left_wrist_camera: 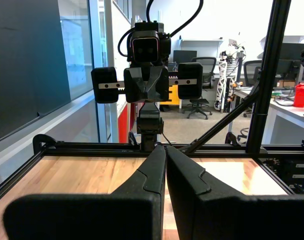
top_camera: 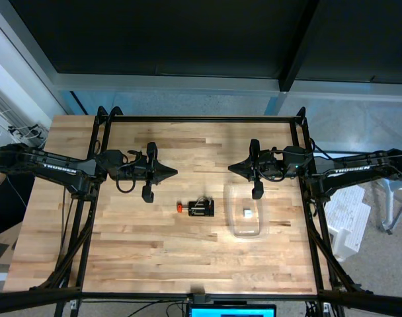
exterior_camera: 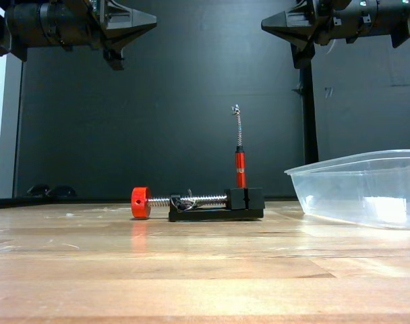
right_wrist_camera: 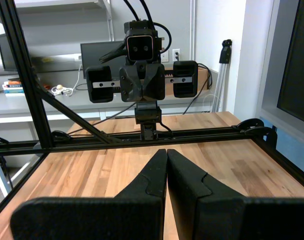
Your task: Pick the RCA connector and install on taskboard
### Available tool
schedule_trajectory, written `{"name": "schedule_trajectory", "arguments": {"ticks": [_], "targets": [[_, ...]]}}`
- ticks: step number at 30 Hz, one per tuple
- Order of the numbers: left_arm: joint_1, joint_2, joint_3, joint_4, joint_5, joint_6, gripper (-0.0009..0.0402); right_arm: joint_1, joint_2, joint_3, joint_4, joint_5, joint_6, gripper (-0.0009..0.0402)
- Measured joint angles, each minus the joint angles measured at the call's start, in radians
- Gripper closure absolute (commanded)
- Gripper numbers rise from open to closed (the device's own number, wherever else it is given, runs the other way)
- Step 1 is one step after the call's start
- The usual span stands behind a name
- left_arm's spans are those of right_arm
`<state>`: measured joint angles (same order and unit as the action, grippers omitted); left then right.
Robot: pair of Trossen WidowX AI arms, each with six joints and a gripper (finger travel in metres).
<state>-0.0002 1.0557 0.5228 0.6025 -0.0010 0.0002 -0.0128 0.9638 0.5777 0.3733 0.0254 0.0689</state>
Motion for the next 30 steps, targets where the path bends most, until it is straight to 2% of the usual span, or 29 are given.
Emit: {"name": "schedule_trajectory", "arguments": {"ticks": [30], "targets": [[0.000, 0.000, 0.000, 0.000, 0.000, 0.000, 0.0393, 0.000, 0.000, 0.000, -0.027, 0.000, 0.000, 0.0393]]}}
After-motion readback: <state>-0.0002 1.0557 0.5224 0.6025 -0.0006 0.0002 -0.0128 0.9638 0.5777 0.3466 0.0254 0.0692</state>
